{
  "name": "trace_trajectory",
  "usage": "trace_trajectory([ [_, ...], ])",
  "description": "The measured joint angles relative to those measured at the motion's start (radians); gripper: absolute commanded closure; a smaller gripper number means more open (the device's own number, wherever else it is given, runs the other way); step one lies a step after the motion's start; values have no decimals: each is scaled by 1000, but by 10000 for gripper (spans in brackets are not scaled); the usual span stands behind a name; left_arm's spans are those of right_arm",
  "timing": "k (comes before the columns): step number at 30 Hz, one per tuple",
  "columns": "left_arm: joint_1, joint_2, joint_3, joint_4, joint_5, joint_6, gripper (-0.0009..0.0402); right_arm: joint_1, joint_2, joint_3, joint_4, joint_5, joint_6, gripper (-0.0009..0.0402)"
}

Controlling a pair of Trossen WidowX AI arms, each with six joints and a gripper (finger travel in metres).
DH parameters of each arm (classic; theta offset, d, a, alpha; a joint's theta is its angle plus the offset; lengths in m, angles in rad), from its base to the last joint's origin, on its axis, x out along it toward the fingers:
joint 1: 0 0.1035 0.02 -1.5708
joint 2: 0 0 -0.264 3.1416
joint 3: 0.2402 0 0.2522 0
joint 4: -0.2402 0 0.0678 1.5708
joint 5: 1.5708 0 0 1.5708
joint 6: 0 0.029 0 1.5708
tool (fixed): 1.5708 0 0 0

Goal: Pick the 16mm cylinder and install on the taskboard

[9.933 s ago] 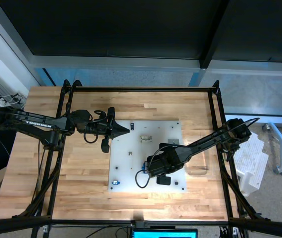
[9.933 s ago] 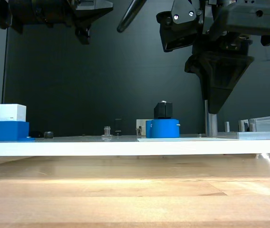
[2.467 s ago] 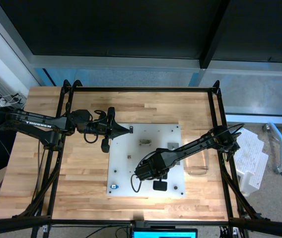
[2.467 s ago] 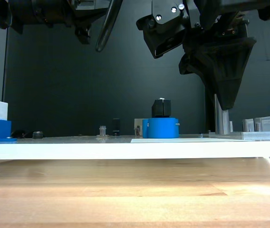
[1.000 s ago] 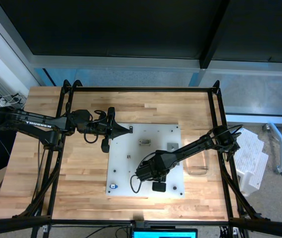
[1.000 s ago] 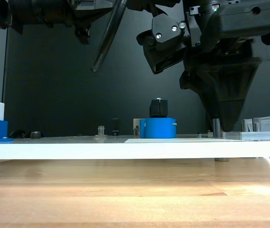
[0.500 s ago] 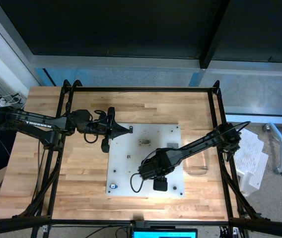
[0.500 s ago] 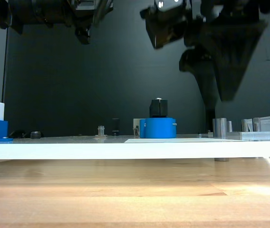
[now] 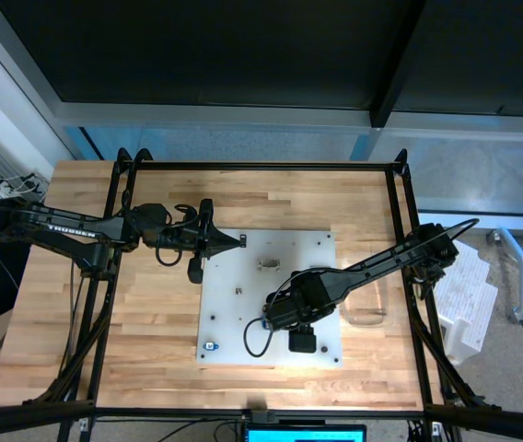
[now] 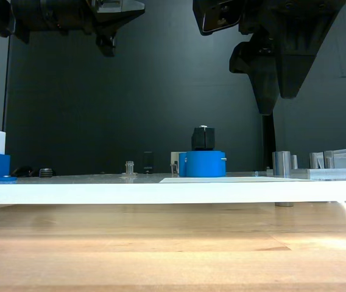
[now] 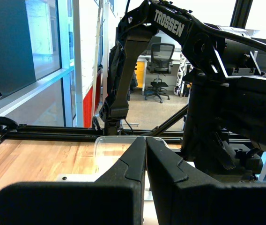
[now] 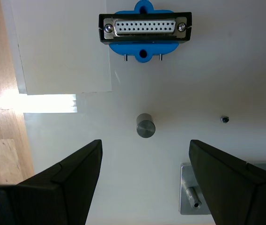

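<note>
16mm cylinder upright in taskboard beneath open right claw; closed left claw over its far-left corner.

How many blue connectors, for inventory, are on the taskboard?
2 connectors: one at the taskboard's near left corner, one central, beside the 16mm cylinder. Right gripper open above it; left gripper, shut, over the far left corner.
</note>
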Motion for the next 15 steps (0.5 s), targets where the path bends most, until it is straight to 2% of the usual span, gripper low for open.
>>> trace_trajectory([
  [4, 0, 0, 0, 0, 0, 0, 393, 0, -2, 0, -1, -2, -11, 135],
  [9, 0, 0, 0, 0, 0, 0, 393, -1, -34, -8, 10, 3, -71, 135],
  [12, 0, 0, 0, 0, 0, 0, 393, -6, -95, -52, 61, 43, -97, 135],
  [15, 0, 0, 0, 0, 0, 0, 393, -21, -184, -137, 156, 51, -133, 135],
])
